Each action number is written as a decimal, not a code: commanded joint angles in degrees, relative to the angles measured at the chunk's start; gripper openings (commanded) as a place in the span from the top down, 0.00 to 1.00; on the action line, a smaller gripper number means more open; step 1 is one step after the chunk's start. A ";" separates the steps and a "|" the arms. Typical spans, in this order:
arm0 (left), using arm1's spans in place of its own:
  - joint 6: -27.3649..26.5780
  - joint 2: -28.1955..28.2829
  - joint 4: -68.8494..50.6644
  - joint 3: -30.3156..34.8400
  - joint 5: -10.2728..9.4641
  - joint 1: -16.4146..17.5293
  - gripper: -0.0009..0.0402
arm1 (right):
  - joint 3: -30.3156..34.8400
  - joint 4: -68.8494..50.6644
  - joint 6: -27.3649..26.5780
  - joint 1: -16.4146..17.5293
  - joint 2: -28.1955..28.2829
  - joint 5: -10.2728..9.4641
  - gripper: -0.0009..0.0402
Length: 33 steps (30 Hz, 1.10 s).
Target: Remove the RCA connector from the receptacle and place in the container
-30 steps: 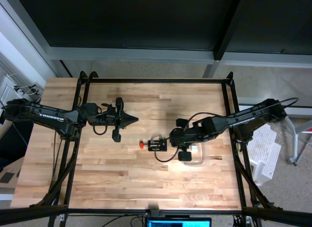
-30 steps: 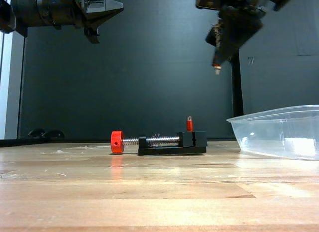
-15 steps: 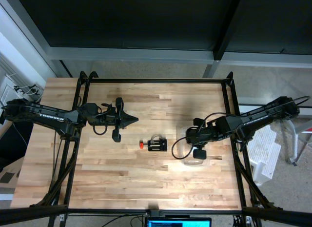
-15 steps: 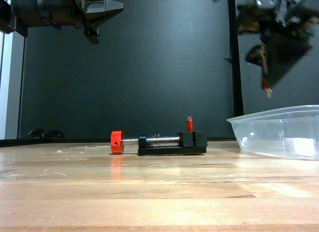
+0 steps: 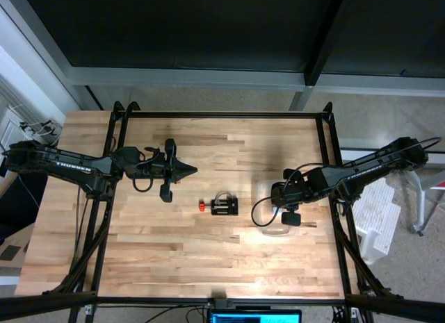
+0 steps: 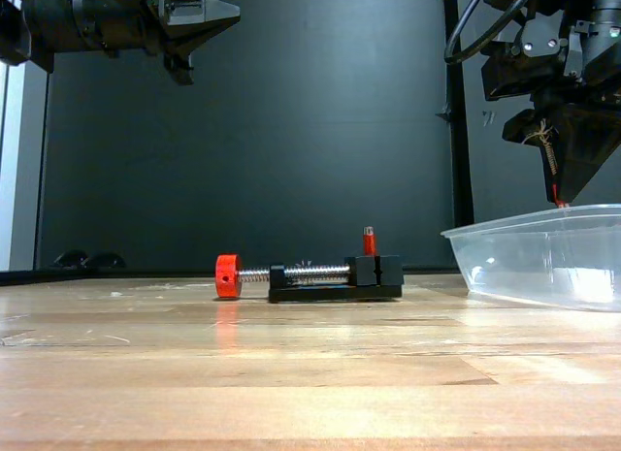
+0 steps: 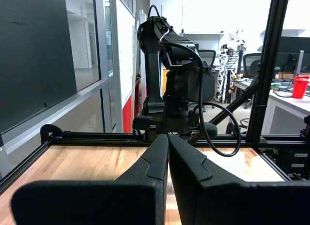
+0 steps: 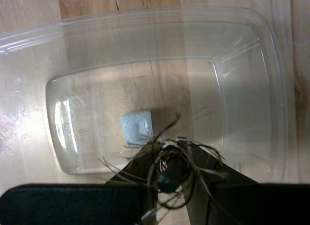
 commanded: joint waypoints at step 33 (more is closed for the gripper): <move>0.00 0.02 0.00 0.00 0.02 0.02 0.98 | 1.75 4.09 0.33 -0.02 -0.90 -0.09 0.83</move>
